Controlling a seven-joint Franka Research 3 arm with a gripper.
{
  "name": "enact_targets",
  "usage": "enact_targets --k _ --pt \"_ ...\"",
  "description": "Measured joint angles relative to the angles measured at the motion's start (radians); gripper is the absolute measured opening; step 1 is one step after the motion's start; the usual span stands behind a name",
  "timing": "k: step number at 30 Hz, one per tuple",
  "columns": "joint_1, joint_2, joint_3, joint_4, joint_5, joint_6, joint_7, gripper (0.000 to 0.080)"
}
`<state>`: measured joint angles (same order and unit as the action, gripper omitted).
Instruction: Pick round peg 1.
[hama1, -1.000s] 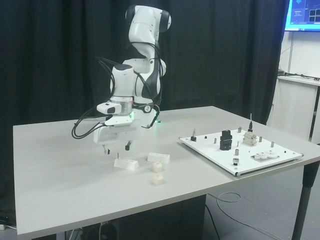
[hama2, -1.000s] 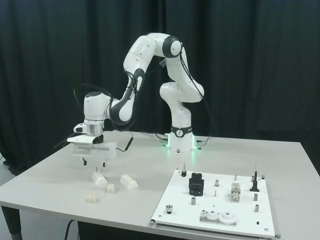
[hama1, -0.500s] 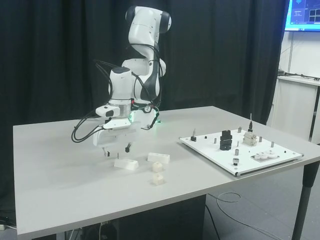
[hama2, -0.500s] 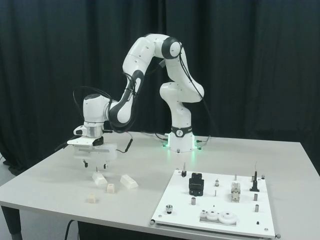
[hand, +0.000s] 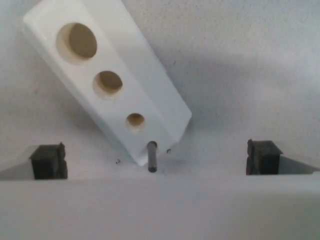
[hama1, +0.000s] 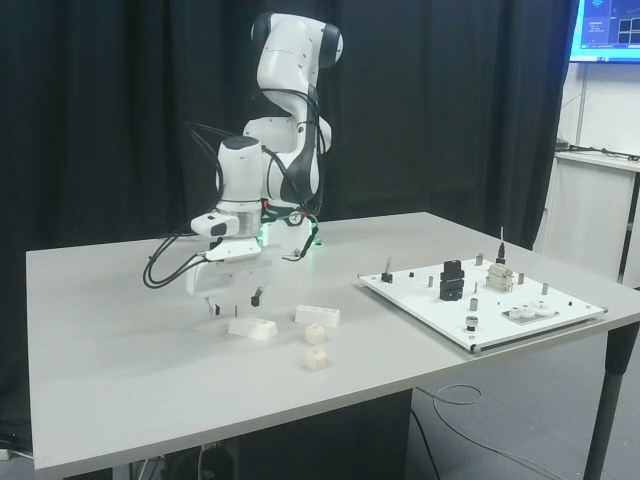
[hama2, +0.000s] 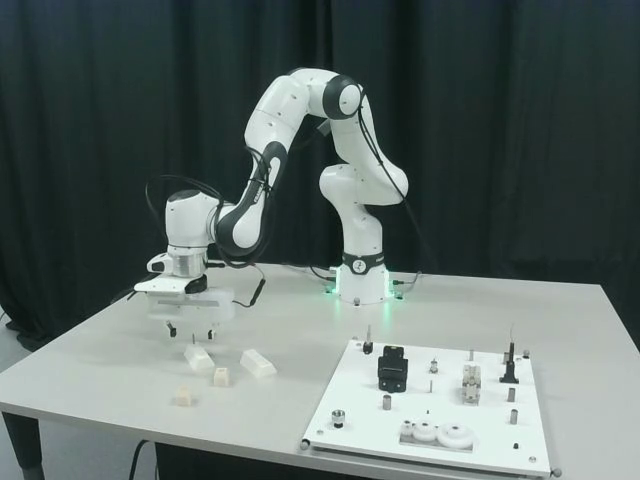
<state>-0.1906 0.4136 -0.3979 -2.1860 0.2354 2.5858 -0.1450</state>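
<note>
The claw (hand: 155, 159) gapes wide, holding nothing, above the round peg (hand: 151, 157) beside a white block (hand: 107, 80).

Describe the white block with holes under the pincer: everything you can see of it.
The white block is long and matte, plastic by its look, lying flat on the grey table. Three round holes run down its top, shrinking toward the chamfered end. A thin grey peg stands at that end. The open pincer hovers above, not touching it.

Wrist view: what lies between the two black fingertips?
A thin peg stands upright at the narrow end of the white three-hole block, untouched by either fingertip.
</note>
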Motion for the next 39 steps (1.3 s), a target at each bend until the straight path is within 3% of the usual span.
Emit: enact_targets --k 11,12,21,22,26,27,32,33,39 --pt "0.000 0.003 0.000 0.000 0.010 0.000 -0.001 0.0800" --pt "0.000 0.004 0.000 0.000 0.012 0.000 -0.001 0.0684" --pt "0.000 0.012 0.000 0.002 0.033 0.000 -0.001 0.0684" --pt "0.000 0.013 0.000 0.003 0.033 0.000 -0.001 0.0340" --pt "0.000 0.016 0.000 0.005 0.034 0.000 -0.002 0.0340" --pt "0.000 0.016 0.000 0.005 0.034 0.000 -0.001 0.0176" --pt "0.000 0.018 0.000 0.006 0.037 0.000 -0.002 0.0176" --pt "0.000 0.019 0.000 0.007 0.039 0.000 -0.001 0.0051" --pt "0.000 0.021 0.000 0.011 0.047 -0.002 -0.002 0.0051"
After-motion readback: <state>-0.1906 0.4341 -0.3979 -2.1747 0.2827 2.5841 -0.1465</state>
